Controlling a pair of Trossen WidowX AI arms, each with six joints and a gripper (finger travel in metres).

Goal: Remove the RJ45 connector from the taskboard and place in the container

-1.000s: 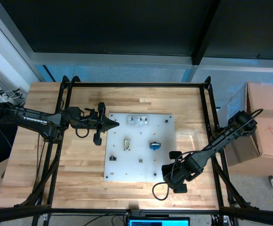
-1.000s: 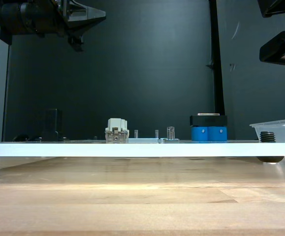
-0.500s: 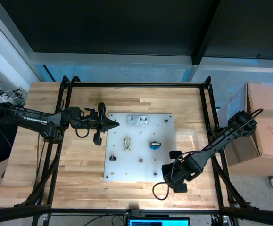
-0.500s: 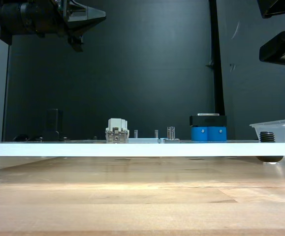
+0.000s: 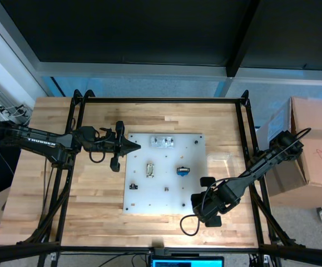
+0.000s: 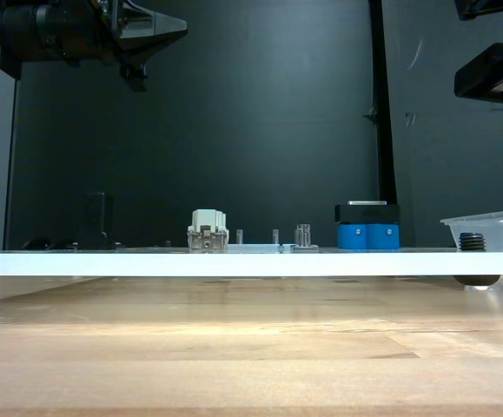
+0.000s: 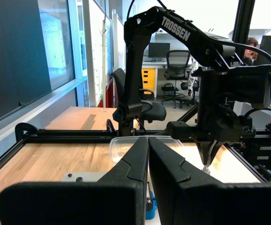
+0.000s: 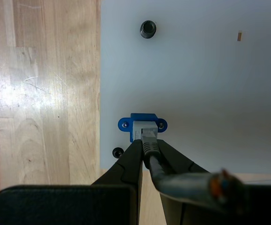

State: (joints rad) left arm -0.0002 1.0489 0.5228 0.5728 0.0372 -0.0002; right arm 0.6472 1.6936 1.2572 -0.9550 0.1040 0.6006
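Observation:
The RJ45 connector (image 8: 144, 132) is a grey plug with a short grey cable ending in a frayed stub (image 8: 219, 185). It sits at its blue mount (image 8: 124, 124) near a corner of the white taskboard (image 8: 210, 93). I cannot tell whether it is fully in or part-way out. My right gripper (image 8: 144, 144) is shut on the connector's boot just behind the plug. In the high view the right gripper (image 5: 205, 204) covers the board's near right corner and hides the mount. My left gripper (image 5: 134, 146) hovers shut and holding nothing above the board's left edge (image 6: 168, 26).
A clear plastic container (image 5: 222, 159) lies right of the board, seen also in the low view (image 6: 494, 228). On the board stand a beige connector (image 5: 149, 169), a blue block with a black top (image 5: 182, 171) and a silver part (image 5: 163, 143). A black frame rings the table.
In the low view the right gripper's body has shifted slightly upward. The left arm has not moved.

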